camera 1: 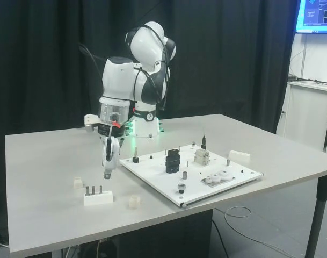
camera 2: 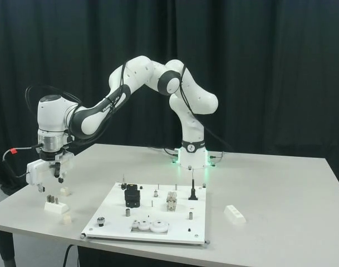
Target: Pick square peg 2.
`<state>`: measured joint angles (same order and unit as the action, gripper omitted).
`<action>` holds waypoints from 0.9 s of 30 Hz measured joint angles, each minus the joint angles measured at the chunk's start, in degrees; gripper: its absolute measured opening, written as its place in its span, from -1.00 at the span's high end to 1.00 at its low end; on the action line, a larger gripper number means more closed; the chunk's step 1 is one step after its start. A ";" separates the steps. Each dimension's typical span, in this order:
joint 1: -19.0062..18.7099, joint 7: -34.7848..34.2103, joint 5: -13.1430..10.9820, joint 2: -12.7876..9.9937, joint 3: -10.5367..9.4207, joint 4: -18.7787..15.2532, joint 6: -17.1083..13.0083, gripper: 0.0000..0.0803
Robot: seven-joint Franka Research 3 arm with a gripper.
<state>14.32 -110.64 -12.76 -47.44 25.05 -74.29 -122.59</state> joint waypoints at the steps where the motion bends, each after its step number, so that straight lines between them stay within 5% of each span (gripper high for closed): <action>1: 0.02 0.39 -0.21 -0.11 0.00 0.00 0.00 -0.99; 27: 0.76 2.62 -0.37 -2.48 0.02 -0.51 -1.62 -0.99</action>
